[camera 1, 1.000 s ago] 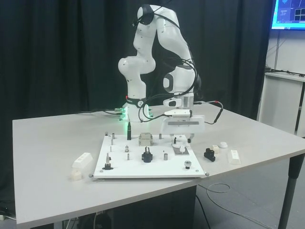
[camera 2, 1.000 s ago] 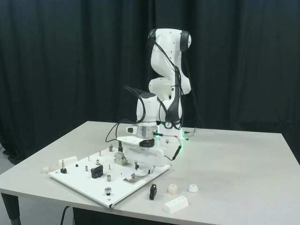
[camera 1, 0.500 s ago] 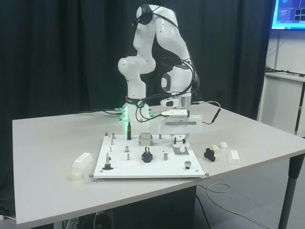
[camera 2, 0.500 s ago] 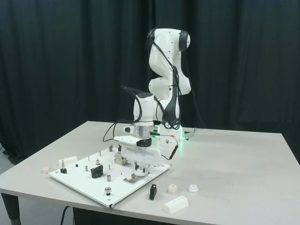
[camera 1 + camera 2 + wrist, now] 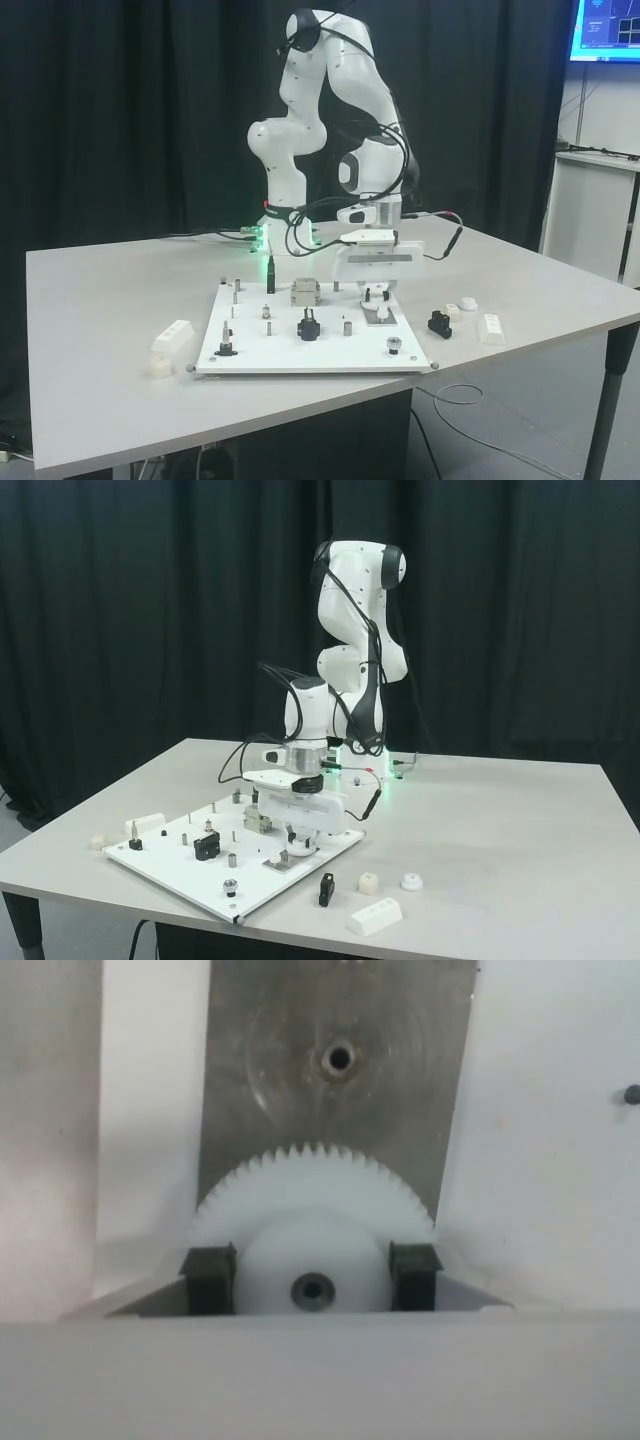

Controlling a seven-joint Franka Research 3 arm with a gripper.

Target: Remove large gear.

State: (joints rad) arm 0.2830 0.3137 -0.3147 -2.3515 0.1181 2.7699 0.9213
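Observation:
The large white gear [image 5: 318, 1200] has a toothed rim and a round hub with a centre hole. My gripper [image 5: 312, 1278] is shut on that hub, one black fingertip [image 5: 210, 1278] pressed to each side. The gear hangs over a grey metal plate [image 5: 300, 1090] with a small hole [image 5: 340, 1058] in it. In the room views the gripper [image 5: 372, 293] [image 5: 297, 835] stands low over this plate [image 5: 378, 318] at the near right part of the white board [image 5: 250, 352] [image 5: 170, 865]. The hand hides the gear in both room views.
The board carries pegs, a black clamp [image 5: 308, 328] and a grey block [image 5: 305, 292]. Beside the board lie a black piece [image 5: 438, 322], a white block [image 5: 491, 328] and a small white cap [image 5: 468, 304]. Another white block [image 5: 172, 340] lies at the board's other side.
In the first room view the hand has shifted left along the board and risen slightly. Over the last half second it has hardly moved.

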